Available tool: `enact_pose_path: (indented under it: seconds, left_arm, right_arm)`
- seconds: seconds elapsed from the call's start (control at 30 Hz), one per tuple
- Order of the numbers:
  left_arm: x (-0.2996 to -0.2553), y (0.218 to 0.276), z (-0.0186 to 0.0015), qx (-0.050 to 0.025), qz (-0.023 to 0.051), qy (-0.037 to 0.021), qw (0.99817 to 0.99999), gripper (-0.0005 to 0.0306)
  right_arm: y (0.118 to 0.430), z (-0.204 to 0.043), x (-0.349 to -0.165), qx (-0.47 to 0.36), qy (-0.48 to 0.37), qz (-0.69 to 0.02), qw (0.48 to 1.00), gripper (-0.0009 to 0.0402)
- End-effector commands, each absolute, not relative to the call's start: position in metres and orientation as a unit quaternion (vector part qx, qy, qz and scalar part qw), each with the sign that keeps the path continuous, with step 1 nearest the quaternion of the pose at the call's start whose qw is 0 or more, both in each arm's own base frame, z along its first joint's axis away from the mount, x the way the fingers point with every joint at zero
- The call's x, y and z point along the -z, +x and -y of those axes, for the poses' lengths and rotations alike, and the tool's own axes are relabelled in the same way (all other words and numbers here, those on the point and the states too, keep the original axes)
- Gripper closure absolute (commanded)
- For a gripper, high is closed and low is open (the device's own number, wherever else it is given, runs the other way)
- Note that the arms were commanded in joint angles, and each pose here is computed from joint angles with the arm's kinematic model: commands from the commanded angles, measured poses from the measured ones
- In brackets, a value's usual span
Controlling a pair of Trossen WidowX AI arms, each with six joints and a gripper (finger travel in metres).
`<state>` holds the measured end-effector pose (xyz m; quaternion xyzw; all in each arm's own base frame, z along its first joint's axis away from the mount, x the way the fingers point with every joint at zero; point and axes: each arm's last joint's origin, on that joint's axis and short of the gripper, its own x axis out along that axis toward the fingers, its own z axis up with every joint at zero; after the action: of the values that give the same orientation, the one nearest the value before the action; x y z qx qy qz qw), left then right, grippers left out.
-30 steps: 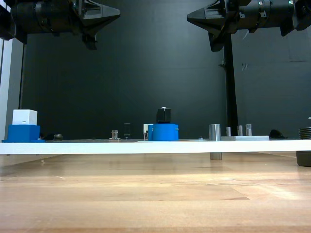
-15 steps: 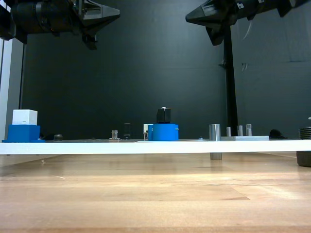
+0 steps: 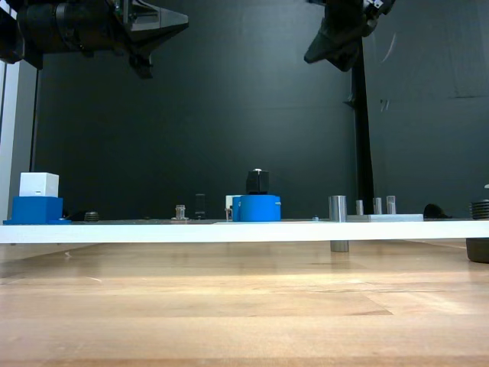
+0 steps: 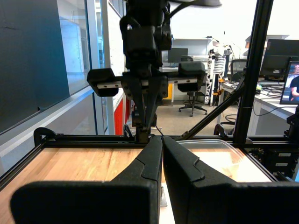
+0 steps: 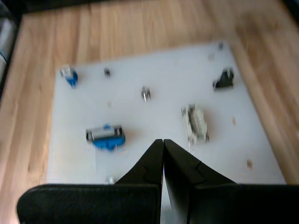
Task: Pick the 16mm cylinder and place it in the container
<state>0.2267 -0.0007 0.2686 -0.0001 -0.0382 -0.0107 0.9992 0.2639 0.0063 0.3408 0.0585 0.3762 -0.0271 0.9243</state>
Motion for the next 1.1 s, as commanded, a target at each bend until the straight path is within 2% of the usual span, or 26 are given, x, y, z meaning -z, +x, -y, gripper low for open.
enact_pose_path:
  seconds: [0.03,0.2,0.47,1.1]
  left_arm:
    - [-0.2686,0.2268,0.0006,0.0107,0.038,0.0001,0.99922,0.03]
    - [-0.2686,0.2268,0.0007,0.0109,0.038,0.0001,0.99922,0.03]
    - [-0.2686,0.2268,0.0007,0.0109,0.038,0.0001,0.99922,0.03]
    - [-0.2686,0.2268,0.0006,0.0107,0.038,0.0001,0.99922,0.03]
  right_arm:
    - [0.272,-0.009,-0.342,0.027,0.054,-0.423,0.904,0.0393]
    - [0.287,-0.014,-0.342,0.022,0.047,-0.462,0.885,0.0393]
    - [0.302,-0.024,-0.34,0.009,0.034,-0.485,0.874,0.0393]
    - [0.311,-0.058,-0.315,-0.001,0.017,-0.537,0.843,0.0393]
